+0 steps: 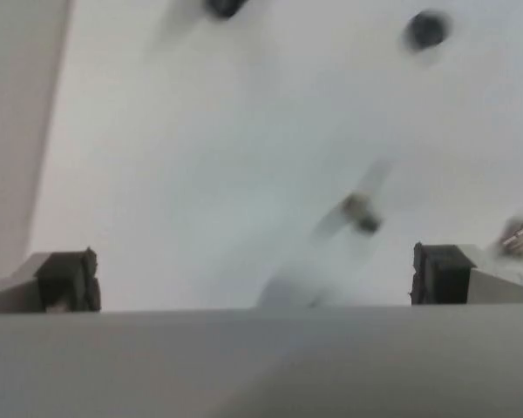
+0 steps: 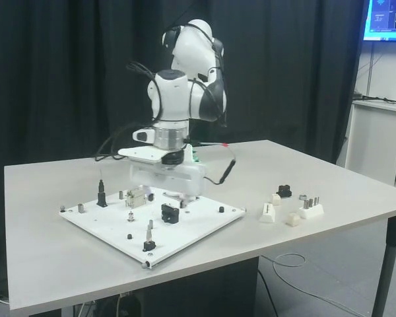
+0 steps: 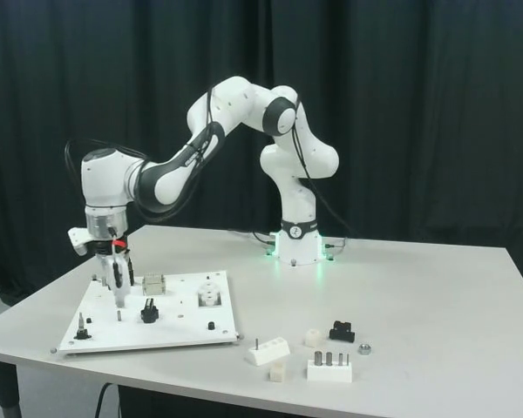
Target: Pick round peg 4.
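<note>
The white board (image 2: 199,222) lies on the grey table and carries several small pegs. My gripper (image 2: 173,195) hangs low over the middle of the board, also seen as gripper (image 3: 118,292). In the wrist view my gripper (image 1: 253,279) is open, its black pads (image 1: 65,280) far apart with nothing between them. A small grey round peg (image 1: 359,213) on a dark foot stands on the board (image 1: 200,131) just beyond the fingertips, untouched. I cannot tell which numbered peg it is.
On the board stand a black holder (image 2: 168,212), a metal block (image 2: 137,196) and a tall thin pin (image 2: 101,190). Beside the board lie white blocks (image 3: 268,350), a white holder with pegs (image 3: 329,368) and a black piece (image 3: 341,331).
</note>
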You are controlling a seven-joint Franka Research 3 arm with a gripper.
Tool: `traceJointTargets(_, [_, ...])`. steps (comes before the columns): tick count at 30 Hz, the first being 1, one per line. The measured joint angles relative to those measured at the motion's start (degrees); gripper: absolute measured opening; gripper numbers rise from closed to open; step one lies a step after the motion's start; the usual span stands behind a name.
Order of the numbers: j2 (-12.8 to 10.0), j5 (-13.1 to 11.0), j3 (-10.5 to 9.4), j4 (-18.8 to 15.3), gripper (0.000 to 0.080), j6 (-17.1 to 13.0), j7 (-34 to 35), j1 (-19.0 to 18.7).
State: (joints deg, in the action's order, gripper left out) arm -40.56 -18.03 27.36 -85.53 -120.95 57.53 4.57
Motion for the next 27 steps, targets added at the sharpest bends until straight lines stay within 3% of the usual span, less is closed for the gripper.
traceJointTargets(8, [1.21, -1.97, -0.1, -1.97, 0.08, 1.27, 5.13, -4.4])
traceJointTargets(27, [3.74, -1.31, -0.19, -6.15, 0.08, 1.65, 24.16, -17.8])
